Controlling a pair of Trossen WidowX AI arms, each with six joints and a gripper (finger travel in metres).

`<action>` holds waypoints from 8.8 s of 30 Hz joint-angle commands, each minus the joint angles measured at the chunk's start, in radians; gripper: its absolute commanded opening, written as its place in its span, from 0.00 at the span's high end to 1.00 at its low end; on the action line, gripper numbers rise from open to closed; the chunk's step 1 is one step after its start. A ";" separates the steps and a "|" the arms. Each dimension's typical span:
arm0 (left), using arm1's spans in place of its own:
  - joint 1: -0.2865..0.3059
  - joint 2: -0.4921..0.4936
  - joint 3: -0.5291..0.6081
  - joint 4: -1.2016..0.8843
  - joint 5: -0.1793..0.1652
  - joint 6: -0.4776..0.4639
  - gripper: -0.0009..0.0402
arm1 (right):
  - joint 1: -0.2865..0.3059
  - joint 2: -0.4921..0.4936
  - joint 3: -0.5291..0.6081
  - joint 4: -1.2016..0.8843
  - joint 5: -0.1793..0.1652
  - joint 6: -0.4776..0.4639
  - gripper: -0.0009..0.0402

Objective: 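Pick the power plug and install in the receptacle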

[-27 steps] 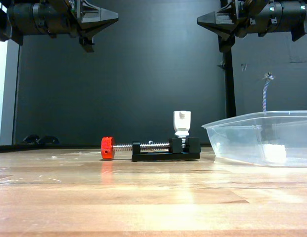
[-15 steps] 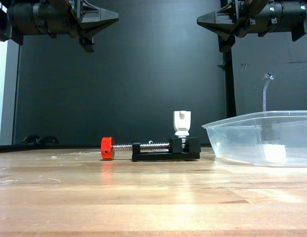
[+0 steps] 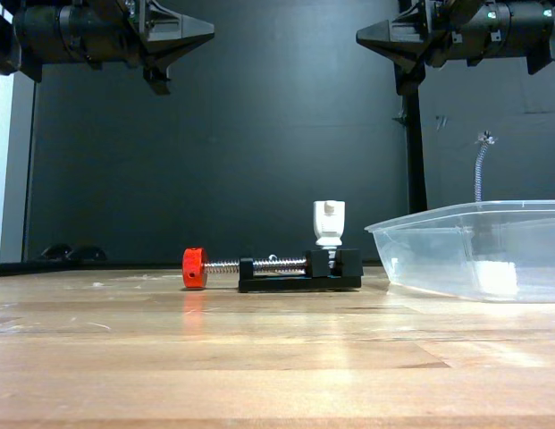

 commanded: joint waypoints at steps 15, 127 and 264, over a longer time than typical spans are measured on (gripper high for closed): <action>0.000 0.000 0.000 0.000 0.000 0.000 0.98 | 0.047 -0.088 0.354 -0.949 0.000 -0.032 0.98; 0.000 0.000 0.000 0.000 0.000 0.000 0.98 | 0.340 0.305 0.103 -0.841 0.125 0.133 0.51; 0.000 0.000 0.000 0.000 0.000 0.000 0.98 | 0.283 0.423 0.533 -1.088 0.220 0.100 0.98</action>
